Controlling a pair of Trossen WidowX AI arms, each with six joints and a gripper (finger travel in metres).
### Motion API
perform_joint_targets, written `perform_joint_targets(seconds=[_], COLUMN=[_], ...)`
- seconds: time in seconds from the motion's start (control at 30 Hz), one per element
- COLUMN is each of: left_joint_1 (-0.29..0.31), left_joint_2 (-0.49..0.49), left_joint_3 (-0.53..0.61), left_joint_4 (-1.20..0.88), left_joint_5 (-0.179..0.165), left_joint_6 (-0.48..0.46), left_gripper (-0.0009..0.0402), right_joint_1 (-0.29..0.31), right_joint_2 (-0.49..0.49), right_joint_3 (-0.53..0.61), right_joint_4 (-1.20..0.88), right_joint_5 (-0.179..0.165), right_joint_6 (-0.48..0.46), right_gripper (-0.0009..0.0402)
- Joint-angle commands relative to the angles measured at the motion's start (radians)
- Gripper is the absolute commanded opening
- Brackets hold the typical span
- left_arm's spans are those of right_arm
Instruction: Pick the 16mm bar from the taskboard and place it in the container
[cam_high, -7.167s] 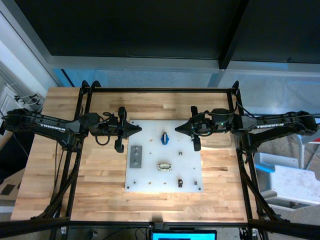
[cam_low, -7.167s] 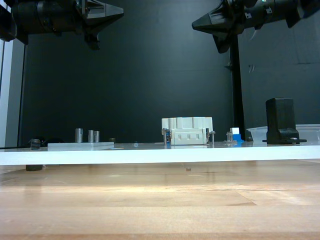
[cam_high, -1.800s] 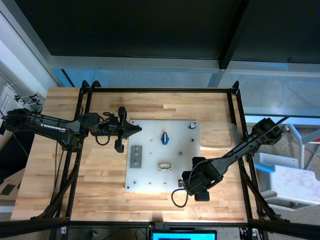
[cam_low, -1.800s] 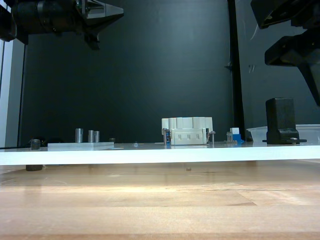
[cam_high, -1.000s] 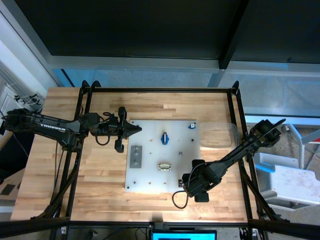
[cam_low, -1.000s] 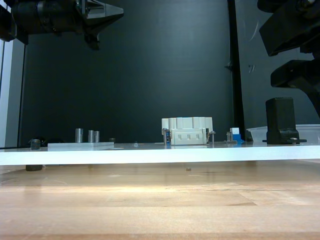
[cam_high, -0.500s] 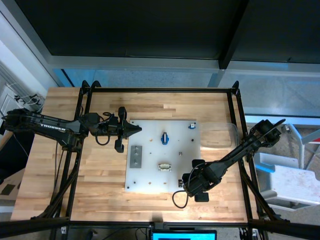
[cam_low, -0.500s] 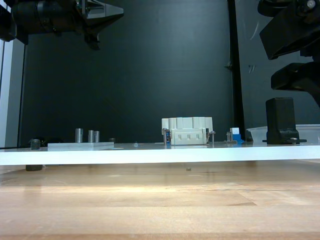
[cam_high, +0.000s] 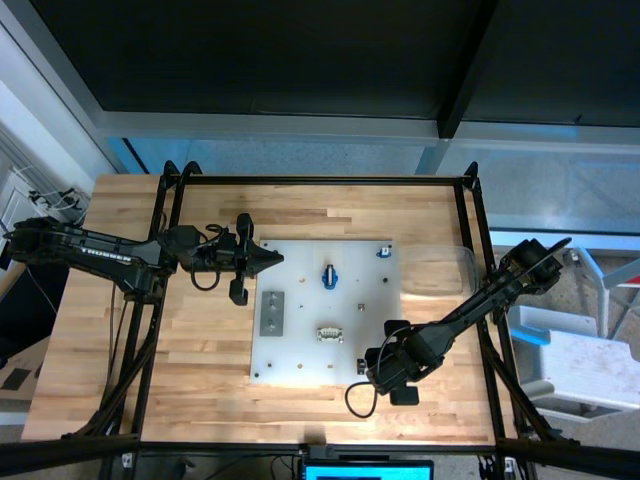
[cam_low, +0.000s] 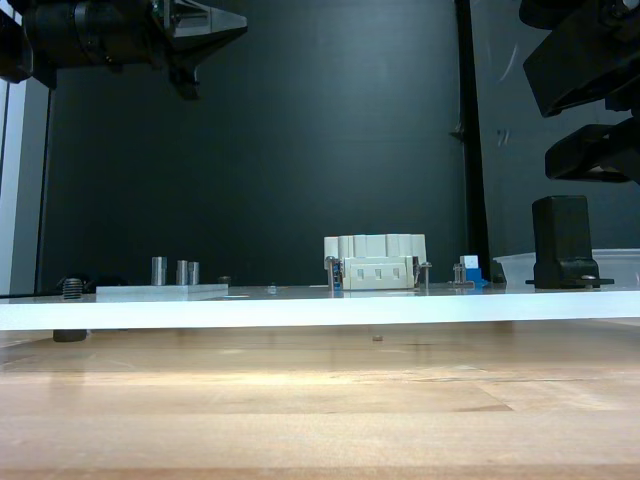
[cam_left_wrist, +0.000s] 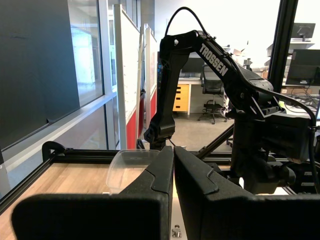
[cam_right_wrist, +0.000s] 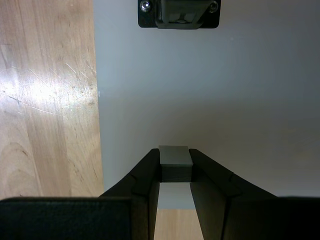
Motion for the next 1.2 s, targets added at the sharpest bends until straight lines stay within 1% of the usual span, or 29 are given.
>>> perform_joint_targets(seconds=[0.03, 0.6, 0.83, 1.0, 1.2], left_joint_1=[0.000, 0.000, 0.000, 0.000, 0.000], left_joint_2=[0.000, 0.000, 0.000, 0.000, 0.000], left_joint_3=[0.000, 0.000, 0.000, 0.000, 0.000], left_joint_4=[0.000, 0.000, 0.000, 0.000, 0.000], left_joint_5=[0.000, 0.000, 0.000, 0.000, 0.000], left_joint_6=[0.000, 0.000, 0.000, 0.000, 0.000], left_gripper=[0.0000, 0.0000, 0.0000, 0.0000, 0.0000], right_joint_1=[0.000, -0.002, -0.006, -0.022, -0.059], right_joint_2=[-0.012, -0.093, -0.134, -0.170, -0.213], right_joint_3=[0.001, 0.001, 0.040, 0.076, 0.077], right_joint_4=[-0.002, -0.035, -0.100, -0.156, -0.196], right_joint_5=[0.003, -0.002, -0.001, -0.001, -0.001], right_joint_6=[0.000, -0.002, -0.011, -0.031, -0.054], right_gripper=[0.0022, 0.0020, 0.0020, 0.0020, 0.0020])
